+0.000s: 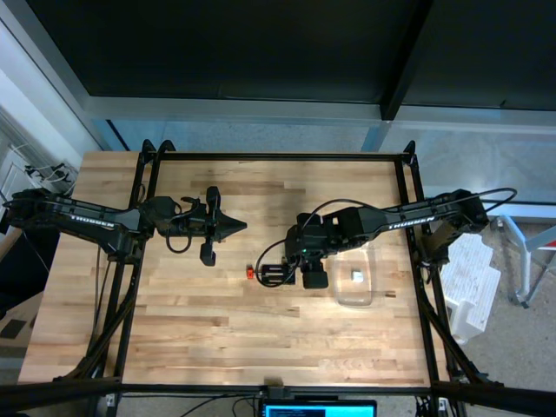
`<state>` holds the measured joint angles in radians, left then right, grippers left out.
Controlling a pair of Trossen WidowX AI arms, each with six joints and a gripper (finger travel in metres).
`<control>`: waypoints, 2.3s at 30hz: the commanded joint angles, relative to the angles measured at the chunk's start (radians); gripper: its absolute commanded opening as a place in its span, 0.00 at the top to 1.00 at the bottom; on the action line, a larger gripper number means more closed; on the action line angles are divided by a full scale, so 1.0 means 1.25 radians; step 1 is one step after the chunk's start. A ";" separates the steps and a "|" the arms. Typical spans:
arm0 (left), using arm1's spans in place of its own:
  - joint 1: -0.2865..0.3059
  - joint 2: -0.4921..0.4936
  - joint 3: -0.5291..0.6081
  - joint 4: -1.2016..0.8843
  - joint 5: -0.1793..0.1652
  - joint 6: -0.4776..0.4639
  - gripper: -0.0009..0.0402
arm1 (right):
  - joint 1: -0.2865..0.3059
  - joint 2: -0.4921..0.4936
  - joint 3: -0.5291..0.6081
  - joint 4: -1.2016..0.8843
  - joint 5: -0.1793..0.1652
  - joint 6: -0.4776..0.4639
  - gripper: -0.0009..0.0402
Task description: Pick the USB-C connector and install on taskboard
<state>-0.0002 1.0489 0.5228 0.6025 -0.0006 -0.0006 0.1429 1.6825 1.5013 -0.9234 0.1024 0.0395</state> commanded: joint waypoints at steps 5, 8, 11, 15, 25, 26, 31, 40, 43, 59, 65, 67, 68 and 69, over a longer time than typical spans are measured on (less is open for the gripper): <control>0.000 0.000 0.000 0.000 0.000 0.000 0.98 | -0.035 -0.069 -0.031 0.043 -0.023 -0.027 0.74; 0.000 0.000 0.000 0.000 0.000 0.000 0.98 | -0.056 -0.118 -0.086 0.112 -0.023 -0.033 0.82; 0.000 0.000 0.000 0.000 0.000 0.000 0.98 | -0.072 -0.172 -0.149 0.200 -0.048 -0.042 0.92; 0.000 0.000 0.000 0.000 0.000 0.000 0.98 | -0.104 -0.234 -0.231 0.341 -0.079 -0.034 0.97; 0.000 0.000 0.000 0.000 0.000 0.000 0.98 | -0.131 -0.361 -0.414 0.638 -0.083 -0.016 0.98; 0.000 0.000 0.000 0.000 0.000 0.000 0.98 | -0.132 -0.370 -0.433 0.671 -0.084 -0.015 0.98; 0.000 0.000 0.000 0.000 0.000 0.000 0.98 | -0.132 -0.407 -0.519 0.829 -0.083 0.027 0.98; 0.000 0.000 0.000 0.000 0.000 0.000 0.98 | -0.132 -0.440 -0.641 1.041 -0.083 0.028 0.98; 0.000 0.000 0.000 0.000 0.000 0.000 0.98 | -0.132 -0.447 -0.667 1.088 -0.083 0.034 0.98; 0.000 0.000 0.000 0.000 0.000 0.000 0.98 | -0.132 -0.456 -0.702 1.156 -0.097 0.045 0.98; 0.000 0.000 0.000 0.000 0.000 0.000 0.98 | -0.132 -0.456 -0.703 1.154 -0.097 0.042 0.98; 0.000 0.000 0.000 0.000 0.000 0.000 0.98 | -0.132 -0.456 -0.703 1.154 -0.097 0.042 0.98; 0.000 0.000 0.000 0.000 0.000 0.000 0.98 | -0.132 -0.456 -0.703 1.154 -0.097 0.042 0.98; 0.000 0.000 0.000 0.000 0.000 0.000 0.98 | -0.132 -0.456 -0.703 1.154 -0.097 0.042 0.98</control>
<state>-0.0002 1.0489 0.5228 0.6025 -0.0010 -0.0010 -0.0219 1.1118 0.6212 0.5194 -0.0196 0.0917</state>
